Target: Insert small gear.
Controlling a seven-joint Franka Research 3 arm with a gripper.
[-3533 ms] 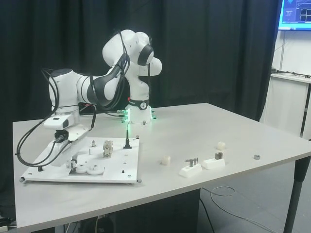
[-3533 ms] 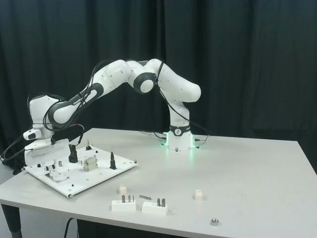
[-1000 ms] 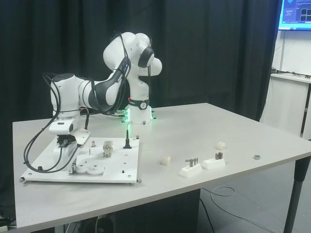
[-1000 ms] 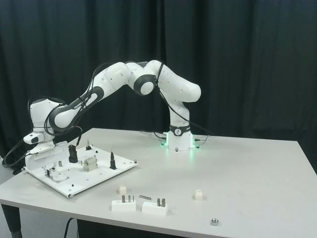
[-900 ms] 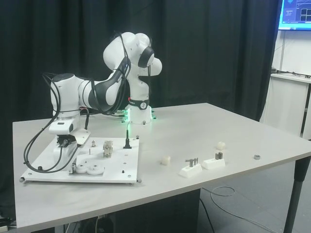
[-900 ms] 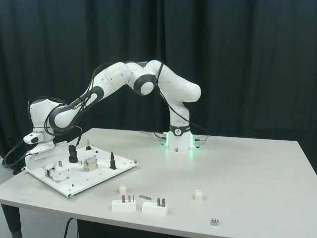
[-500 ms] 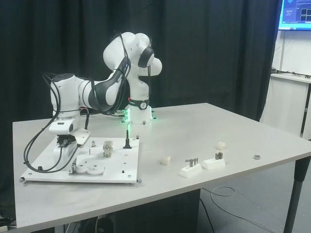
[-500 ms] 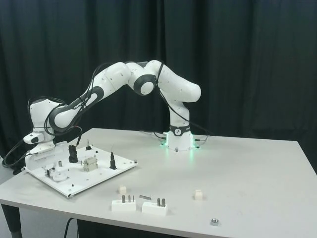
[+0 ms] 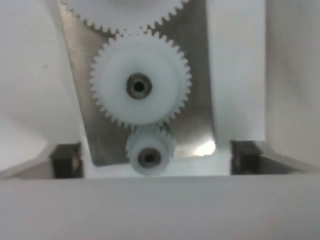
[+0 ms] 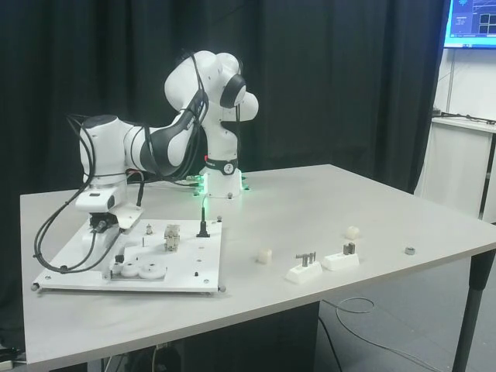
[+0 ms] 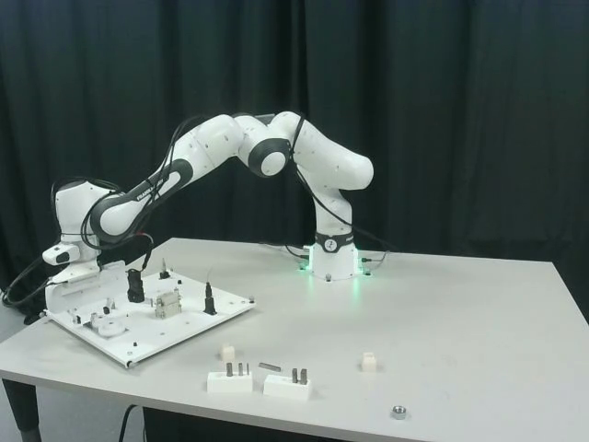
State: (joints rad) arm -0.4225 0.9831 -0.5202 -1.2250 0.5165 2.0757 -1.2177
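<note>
The small gear (image 9: 149,156) sits on its peg on the white board (image 10: 186,267), teeth meshed with the larger white gear (image 9: 140,84) at its 12 o'clock in the wrist view. The jaws of the gripper (image 9: 150,159) stand wide, one black pad (image 9: 66,160) at 9 o'clock and the other at 3 o'clock of the small gear, both apart from it. The board lies at the left end of the grey table (image 10: 310,209), under the white arm (image 11: 212,147).
</note>
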